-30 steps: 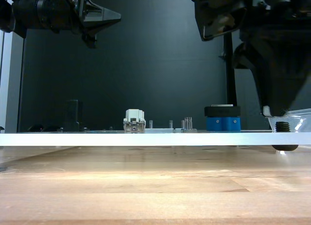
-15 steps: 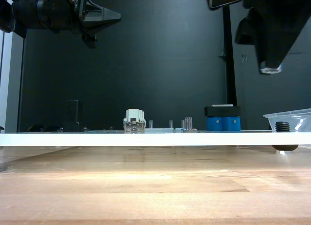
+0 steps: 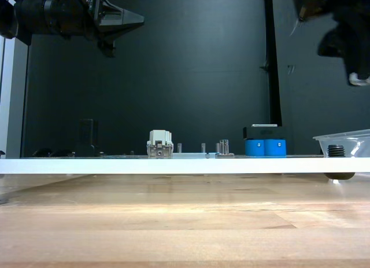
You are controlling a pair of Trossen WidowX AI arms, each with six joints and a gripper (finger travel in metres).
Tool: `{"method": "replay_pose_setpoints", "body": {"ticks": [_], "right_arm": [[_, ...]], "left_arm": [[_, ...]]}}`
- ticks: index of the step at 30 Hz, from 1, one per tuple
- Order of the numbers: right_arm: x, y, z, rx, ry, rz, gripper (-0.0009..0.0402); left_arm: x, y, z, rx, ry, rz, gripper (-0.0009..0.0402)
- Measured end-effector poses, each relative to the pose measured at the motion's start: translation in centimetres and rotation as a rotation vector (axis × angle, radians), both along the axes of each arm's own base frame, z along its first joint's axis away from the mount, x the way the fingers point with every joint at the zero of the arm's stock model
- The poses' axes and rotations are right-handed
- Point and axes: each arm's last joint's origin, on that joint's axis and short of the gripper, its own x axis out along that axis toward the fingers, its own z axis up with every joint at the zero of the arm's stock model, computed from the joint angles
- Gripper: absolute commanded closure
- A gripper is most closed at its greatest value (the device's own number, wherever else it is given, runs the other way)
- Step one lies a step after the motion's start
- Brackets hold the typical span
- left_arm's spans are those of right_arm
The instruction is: Unfasten the M12 nut and place it in the container
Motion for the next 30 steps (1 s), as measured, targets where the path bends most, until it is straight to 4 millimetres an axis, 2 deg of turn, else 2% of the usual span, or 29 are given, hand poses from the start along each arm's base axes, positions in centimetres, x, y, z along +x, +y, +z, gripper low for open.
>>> {"method": "replay_pose_setpoints", "body": {"ticks": [5, 12, 23, 27, 30], "right_arm": [[-2.7, -1.8, -1.3, -0.009, 0.018, -0.014, 0.0378], [-5.2, -3.7, -4.0, -0.037, 0.073, -0.045, 0.0378], [-6.5, -4.3, -8.5, -0.037, 0.074, -0.047, 0.0374], [-6.7, -4.5, -9.3, -0.031, 0.069, -0.050, 0.0351], [-6.8, -4.5, -9.7, -0.026, 0.072, -0.049, 0.0316]], "left_arm": [[0.0, 0.0, 0.0, 0.000, 0.000, 0.000, 0.0393], [0.0, 0.0, 0.0, 0.000, 0.000, 0.000, 0.0393], [0.0, 0.0, 0.0, 0.000, 0.000, 0.000, 0.0393], [0.0, 0.0, 0.0, 0.000, 0.000, 0.000, 0.0393], [0.0, 0.0, 0.0, 0.000, 0.000, 0.000, 0.0393]]}}
